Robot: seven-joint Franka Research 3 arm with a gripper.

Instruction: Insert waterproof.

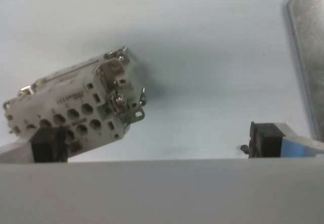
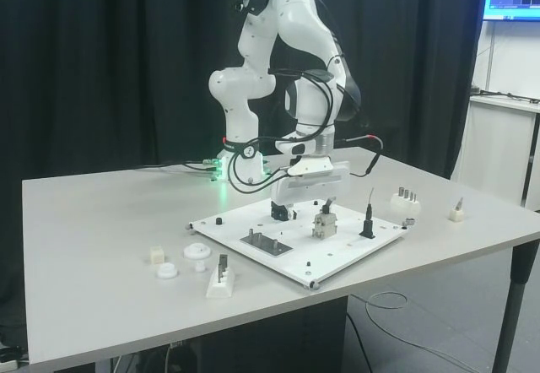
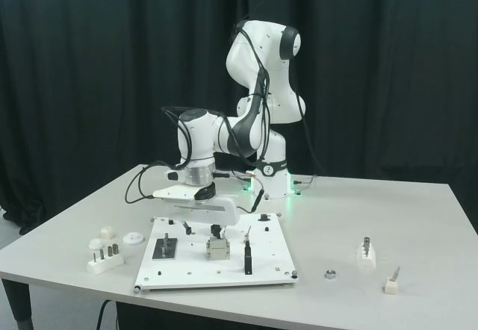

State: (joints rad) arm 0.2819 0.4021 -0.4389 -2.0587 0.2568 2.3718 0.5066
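Fingers (image 1: 152,145) spread wide, holding nothing, one pad beside the connector (image 1: 76,110).

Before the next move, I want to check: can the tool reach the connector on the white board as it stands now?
Probably yes. The tool is open just above the connector, one fingertip beside it, and nothing stands between them on the white board.

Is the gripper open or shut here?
Open: the gripper has its fingertips spread wide, only one touching the connector.
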